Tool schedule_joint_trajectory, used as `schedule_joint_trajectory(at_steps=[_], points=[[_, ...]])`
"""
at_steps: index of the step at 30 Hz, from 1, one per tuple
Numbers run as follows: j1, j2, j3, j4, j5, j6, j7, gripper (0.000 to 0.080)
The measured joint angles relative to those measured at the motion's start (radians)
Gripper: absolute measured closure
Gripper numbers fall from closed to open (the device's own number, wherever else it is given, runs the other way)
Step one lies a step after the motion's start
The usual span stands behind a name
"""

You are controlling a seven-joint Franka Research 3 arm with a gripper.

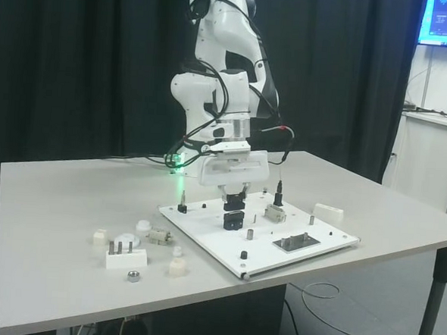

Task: Insert D-SUB.

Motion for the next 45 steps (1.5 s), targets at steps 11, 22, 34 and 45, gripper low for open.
schedule_joint_trajectory(at_steps=[11,22,34,45], points=[[0.000,0.003,0.000,-0.001,0.000,0.002,-0.007,0.0422],[0.000,0.009,0.000,-0.001,0.001,0.015,-0.019,0.0422],[0.000,0.009,0.002,-0.001,0.001,0.017,-0.042,0.0422],[0.000,0.010,0.003,-0.001,0.002,0.016,-0.058,0.0422]])
